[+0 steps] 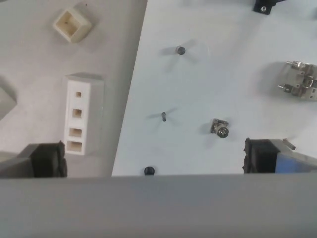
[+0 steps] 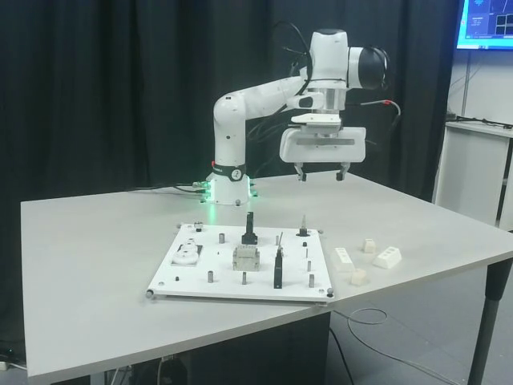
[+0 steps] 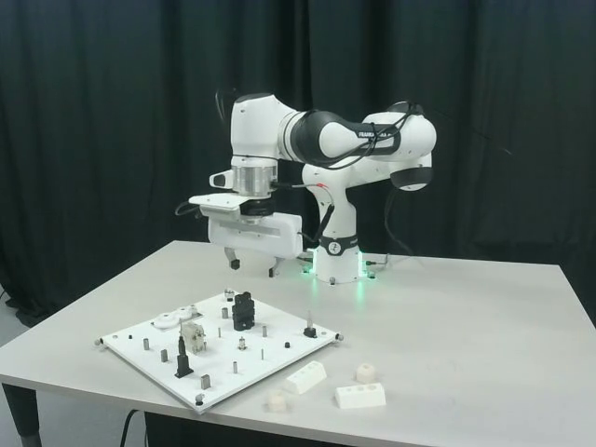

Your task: Remove USB.

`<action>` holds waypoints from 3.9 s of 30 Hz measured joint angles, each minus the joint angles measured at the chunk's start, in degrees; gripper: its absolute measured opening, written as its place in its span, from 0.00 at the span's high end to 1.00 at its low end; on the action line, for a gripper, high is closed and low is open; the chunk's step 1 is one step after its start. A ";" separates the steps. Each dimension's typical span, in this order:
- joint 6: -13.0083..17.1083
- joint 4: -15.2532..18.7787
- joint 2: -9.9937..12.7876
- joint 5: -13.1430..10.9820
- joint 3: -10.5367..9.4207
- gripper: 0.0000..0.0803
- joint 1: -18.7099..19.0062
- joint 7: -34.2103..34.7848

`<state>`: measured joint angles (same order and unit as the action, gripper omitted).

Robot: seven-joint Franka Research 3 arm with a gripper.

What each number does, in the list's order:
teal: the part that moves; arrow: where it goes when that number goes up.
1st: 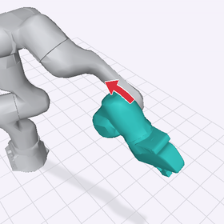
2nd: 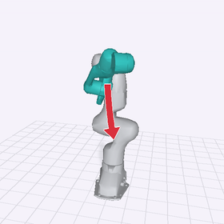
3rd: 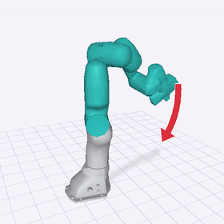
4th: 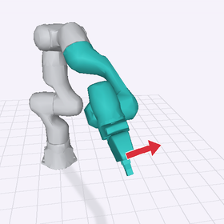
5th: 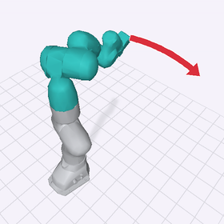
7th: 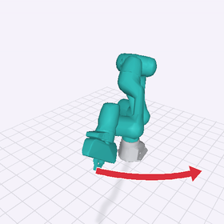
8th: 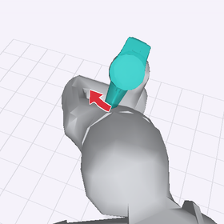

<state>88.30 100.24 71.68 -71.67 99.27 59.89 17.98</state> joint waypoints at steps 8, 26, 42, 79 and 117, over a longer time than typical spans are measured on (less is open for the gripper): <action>0.00 0.01 0.00 -0.03 0.19 0.00 0.18 0.04; 0.66 0.00 0.07 -1.08 -0.07 0.00 0.16 0.53; 3.82 -0.44 0.07 -1.30 -0.17 0.00 -0.69 0.67; 5.83 -14.60 0.66 -2.66 -3.73 0.00 -16.44 10.54; 5.74 -21.55 2.33 -3.08 -13.67 0.00 -27.77 15.39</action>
<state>94.04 78.69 74.01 -74.75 85.59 32.11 33.37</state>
